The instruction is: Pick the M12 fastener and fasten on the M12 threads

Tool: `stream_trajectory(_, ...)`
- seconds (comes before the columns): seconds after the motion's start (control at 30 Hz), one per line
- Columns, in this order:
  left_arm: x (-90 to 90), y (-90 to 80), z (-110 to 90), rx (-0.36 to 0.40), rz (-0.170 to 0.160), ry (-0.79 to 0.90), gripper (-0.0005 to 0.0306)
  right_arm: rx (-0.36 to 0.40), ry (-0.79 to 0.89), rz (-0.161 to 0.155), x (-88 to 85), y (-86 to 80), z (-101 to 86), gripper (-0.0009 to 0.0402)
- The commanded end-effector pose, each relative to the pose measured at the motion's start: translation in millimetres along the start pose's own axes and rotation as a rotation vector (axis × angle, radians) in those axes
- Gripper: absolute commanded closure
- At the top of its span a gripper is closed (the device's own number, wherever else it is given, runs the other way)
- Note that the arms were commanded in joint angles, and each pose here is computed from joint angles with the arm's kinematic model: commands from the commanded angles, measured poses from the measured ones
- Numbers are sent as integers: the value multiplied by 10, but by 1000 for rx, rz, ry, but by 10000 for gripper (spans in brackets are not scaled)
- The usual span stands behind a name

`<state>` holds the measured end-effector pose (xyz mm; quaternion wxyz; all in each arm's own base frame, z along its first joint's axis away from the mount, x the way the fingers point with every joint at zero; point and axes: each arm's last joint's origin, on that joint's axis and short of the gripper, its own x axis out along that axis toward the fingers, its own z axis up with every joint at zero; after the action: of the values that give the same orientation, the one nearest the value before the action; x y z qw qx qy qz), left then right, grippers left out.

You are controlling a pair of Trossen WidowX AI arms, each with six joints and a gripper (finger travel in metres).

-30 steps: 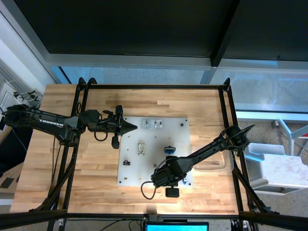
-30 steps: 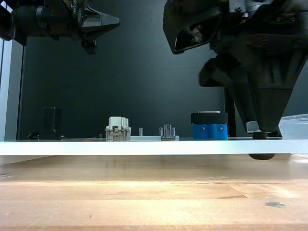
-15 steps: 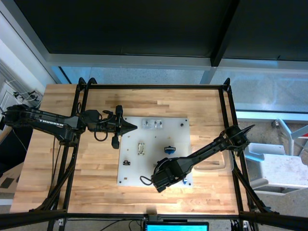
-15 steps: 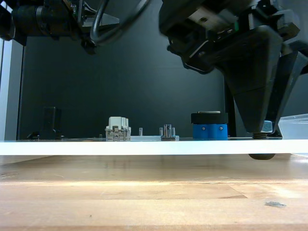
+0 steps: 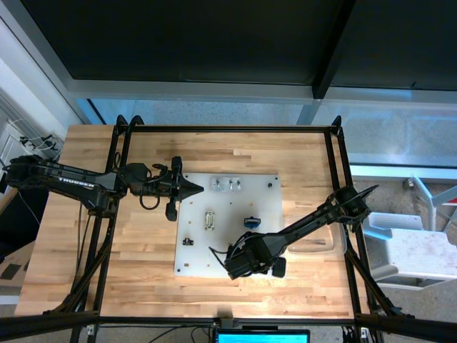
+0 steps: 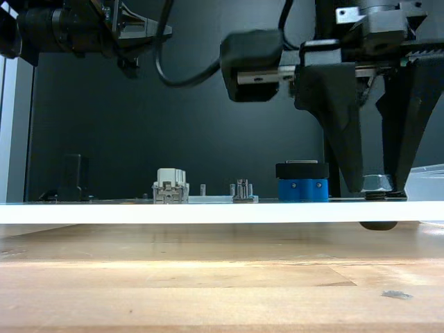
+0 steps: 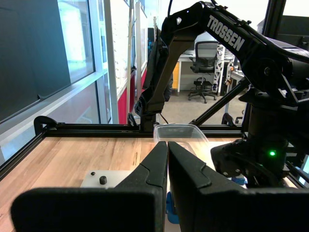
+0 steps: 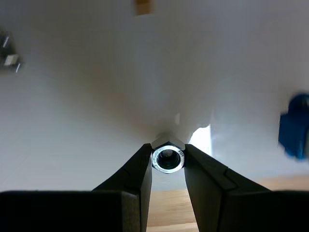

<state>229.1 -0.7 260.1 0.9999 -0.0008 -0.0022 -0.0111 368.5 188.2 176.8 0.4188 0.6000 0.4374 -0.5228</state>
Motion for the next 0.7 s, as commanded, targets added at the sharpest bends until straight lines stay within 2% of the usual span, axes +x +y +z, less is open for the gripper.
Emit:
stream_trajectory(0.03, 1, 1, 1, 0, 0, 0, 300, 168, -4, -3, 8, -2, 3, 380)
stream_trajectory(0.27, 1, 1, 1, 0, 0, 0, 300, 457, -4, -2, 8, -2, 3, 380)
stream_trajectory(0.5, 1, 1, 1, 0, 0, 0, 300, 836, -4, -1, 8, -2, 1, 380)
stream_trajectory(0.57, 1, 1, 1, 0, 0, 0, 300, 838, -5, 4, 8, -1, 1, 380)
stream_trajectory(0.67, 1, 0, 1, 0, 0, 0, 300, 833, -14, 30, 9, 10, 9, 380)
stream_trajectory(0.7, 1, 1, 1, 0, 0, 0, 300, 832, -13, 28, 8, 9, 8, 380)
